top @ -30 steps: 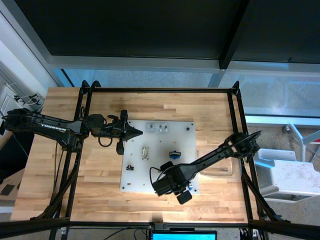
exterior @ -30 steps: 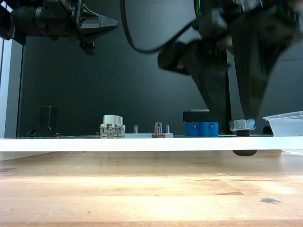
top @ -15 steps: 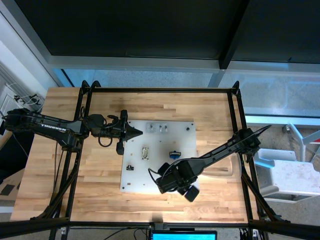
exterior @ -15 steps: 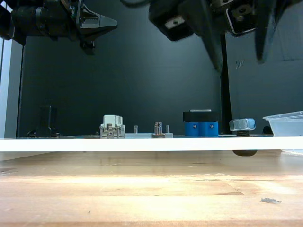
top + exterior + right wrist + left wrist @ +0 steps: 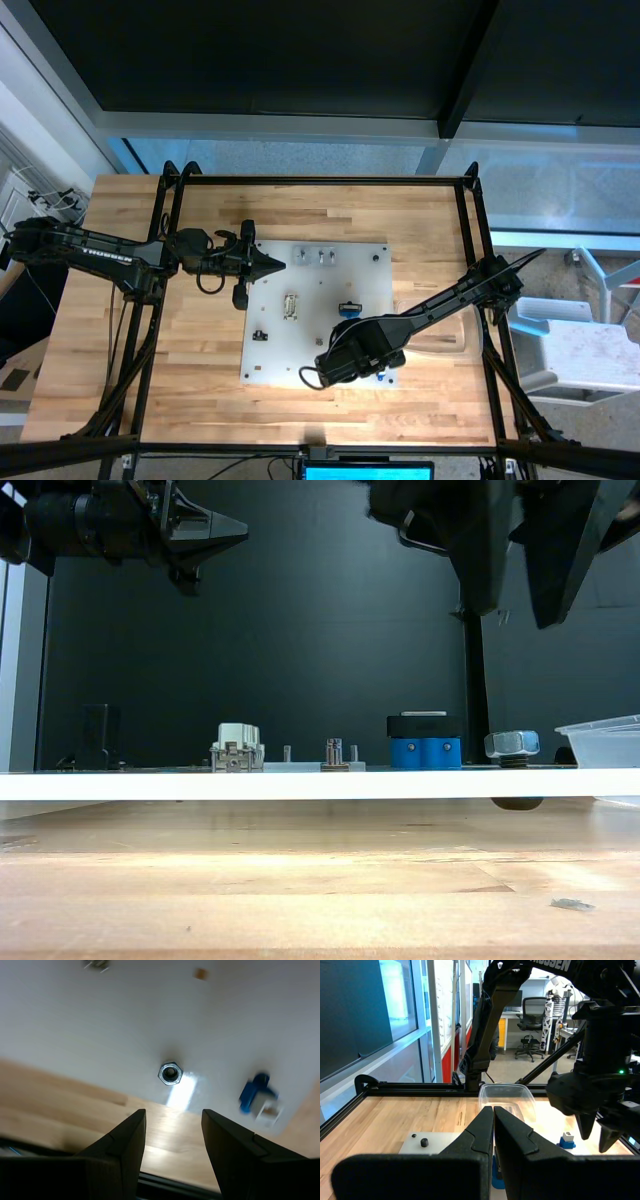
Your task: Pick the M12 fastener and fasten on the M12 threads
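We see our right gripper spread wide and empty, hanging above the M12 nut, which sits on its stud clear below the jaws; our left gripper hovers well apart, jaws closed together

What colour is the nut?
Silver nut, best in low view. Right gripper open above it; left gripper shut at board's left edge.
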Available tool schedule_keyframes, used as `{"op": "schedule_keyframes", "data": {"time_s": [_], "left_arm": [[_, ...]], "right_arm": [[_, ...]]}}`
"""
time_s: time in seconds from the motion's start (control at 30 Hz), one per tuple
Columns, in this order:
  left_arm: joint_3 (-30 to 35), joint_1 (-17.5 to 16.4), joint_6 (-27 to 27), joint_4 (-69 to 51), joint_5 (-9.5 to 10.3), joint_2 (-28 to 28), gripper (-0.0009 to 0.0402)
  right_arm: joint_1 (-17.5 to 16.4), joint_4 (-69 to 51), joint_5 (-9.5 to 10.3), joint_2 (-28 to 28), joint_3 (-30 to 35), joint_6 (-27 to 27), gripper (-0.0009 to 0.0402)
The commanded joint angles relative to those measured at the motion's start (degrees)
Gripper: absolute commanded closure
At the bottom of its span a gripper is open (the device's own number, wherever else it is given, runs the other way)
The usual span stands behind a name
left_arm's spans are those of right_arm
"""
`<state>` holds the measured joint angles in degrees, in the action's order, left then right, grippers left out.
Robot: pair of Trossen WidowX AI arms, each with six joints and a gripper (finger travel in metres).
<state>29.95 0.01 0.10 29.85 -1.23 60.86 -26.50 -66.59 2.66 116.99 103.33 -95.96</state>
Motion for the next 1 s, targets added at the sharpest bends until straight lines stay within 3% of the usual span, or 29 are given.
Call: {"op": "schedule_keyframes", "data": {"time_s": [0.03, 0.2, 0.33, 0.7, 0.77, 0.87, 1.0], "left_arm": [[0.0, 0.0, 0.0, 0.0, -0.02, 0.0, 0.0393], [0.0, 0.0, 0.0, 0.0, -0.02, 0.0, 0.0393], [0.0, 0.0, 0.0, 0.0, -0.02, 0.0, 0.0393], [0.0, 0.0, 0.0, 0.0, -0.02, 0.0, 0.0393], [0.0, 0.0, 0.0, 0.0, -0.02, 0.0, 0.0393], [0.0, 0.0, 0.0, 0.0, -0.02, 0.0, 0.0393], [0.0, 0.0, 0.0, 0.0, -0.02, 0.0, 0.0393]], "right_arm": [[-0.1, -0.1, -0.04, 0.1, 0.0, 12.8, 0.024], [-0.1, -0.2, -0.04, 0.1, 0.0, 36.0, 0.024], [-0.2, -0.2, -0.11, 0.1, 0.0, 45.7, 0.024], [-0.4, -0.4, -0.72, 0.1, -3.7, 59.1, 0.0241], [-0.4, -0.1, -1.92, 0.1, -4.6, 61.4, 0.0249], [-0.4, 0.1, -4.28, 0.1, -5.2, 62.5, 0.0286], [-0.5, 0.6, -4.42, 0.1, -5.4, 62.7, 0.0373]]}}
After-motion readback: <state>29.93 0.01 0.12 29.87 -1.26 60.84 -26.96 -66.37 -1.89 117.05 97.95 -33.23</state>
